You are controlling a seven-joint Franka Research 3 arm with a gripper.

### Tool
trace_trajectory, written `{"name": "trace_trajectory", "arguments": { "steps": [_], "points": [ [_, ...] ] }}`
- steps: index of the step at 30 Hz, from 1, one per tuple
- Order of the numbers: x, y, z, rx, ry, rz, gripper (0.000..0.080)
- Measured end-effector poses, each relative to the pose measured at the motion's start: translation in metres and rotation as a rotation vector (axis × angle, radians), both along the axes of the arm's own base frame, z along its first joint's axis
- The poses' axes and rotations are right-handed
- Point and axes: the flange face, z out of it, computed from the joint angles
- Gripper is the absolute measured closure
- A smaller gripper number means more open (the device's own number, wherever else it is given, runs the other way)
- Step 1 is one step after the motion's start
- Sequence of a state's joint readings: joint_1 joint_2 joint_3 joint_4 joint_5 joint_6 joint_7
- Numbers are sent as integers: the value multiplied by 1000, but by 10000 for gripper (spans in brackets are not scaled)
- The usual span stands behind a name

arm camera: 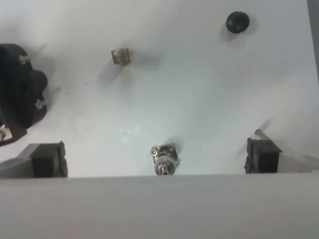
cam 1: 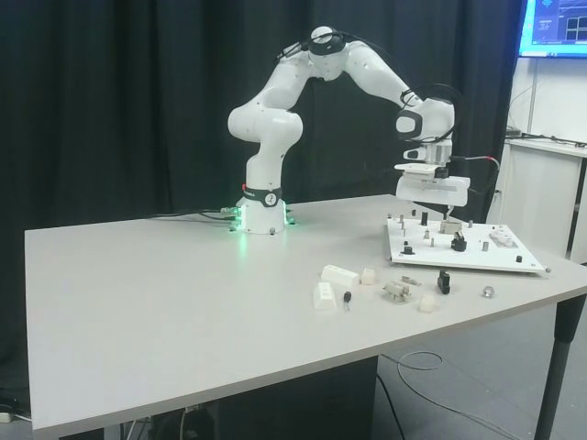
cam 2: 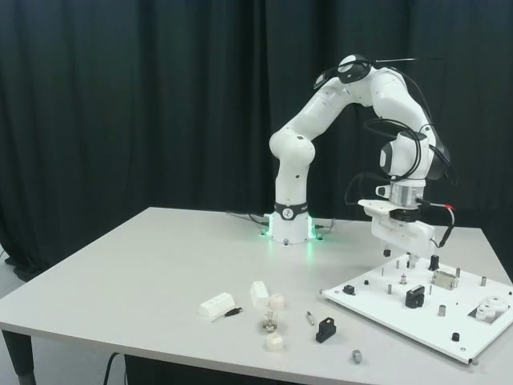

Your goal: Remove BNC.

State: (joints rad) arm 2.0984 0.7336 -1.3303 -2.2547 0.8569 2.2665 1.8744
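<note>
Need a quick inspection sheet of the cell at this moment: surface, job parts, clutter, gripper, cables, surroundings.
Surface: grey table, white board at the edge far from the base.
Job's things: BNC connector upright on the board, still mounted.
Clutter: loose small parts on the table beside the board.
Grippers: gripper open, above the board, fingers either side of the connector, not touching.
Cables: black cable looped along the arm's wrist.
Surroundings: black curtain; screen in a corner.

The BNC connector [arm camera: 165,159] stands upright, mounted on the white board [arm camera: 199,89].
</note>
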Motion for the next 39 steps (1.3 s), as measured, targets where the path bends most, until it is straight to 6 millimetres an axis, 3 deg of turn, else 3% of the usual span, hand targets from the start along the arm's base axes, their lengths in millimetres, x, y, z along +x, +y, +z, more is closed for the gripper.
{"name": "trace_trajectory", "arguments": {
  "steps": [15, 39],
  "points": [
    [1, 0, -2, 0, 2, -32, 3],
    [-13, 14, -21, 3, 24, -27, 3]
  ]
}}
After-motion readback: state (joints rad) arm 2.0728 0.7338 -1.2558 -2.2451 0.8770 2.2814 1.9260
